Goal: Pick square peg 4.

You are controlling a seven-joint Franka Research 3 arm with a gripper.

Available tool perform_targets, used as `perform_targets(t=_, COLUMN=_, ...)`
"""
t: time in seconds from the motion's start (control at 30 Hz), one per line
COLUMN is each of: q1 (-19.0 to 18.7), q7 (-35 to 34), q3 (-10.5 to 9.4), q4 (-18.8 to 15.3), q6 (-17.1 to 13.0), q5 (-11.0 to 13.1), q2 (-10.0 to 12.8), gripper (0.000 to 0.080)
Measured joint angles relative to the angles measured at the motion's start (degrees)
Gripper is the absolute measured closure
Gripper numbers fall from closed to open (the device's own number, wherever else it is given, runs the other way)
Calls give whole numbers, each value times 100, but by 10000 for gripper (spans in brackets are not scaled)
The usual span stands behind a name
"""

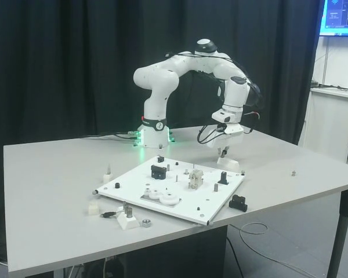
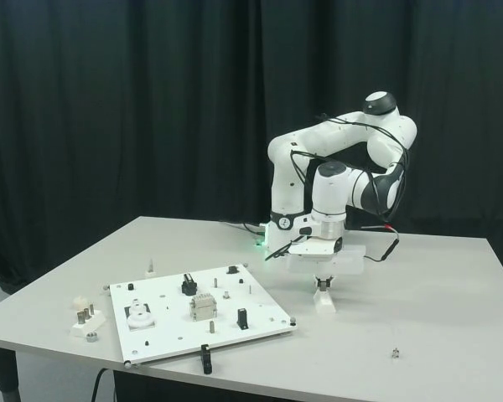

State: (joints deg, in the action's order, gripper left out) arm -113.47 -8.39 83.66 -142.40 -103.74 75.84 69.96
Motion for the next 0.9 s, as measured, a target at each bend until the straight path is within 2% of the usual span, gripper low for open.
perform_targets(t=0.33, q1=10, q7=-4, q3=97, q4=0, q6=24, q5=-29, q2=0, gripper=652)
perform_targets(t=0.9, q1=12, q7=-18, q3=663, q4=13, q6=348, q5=-318, q2=-1, gripper=653)
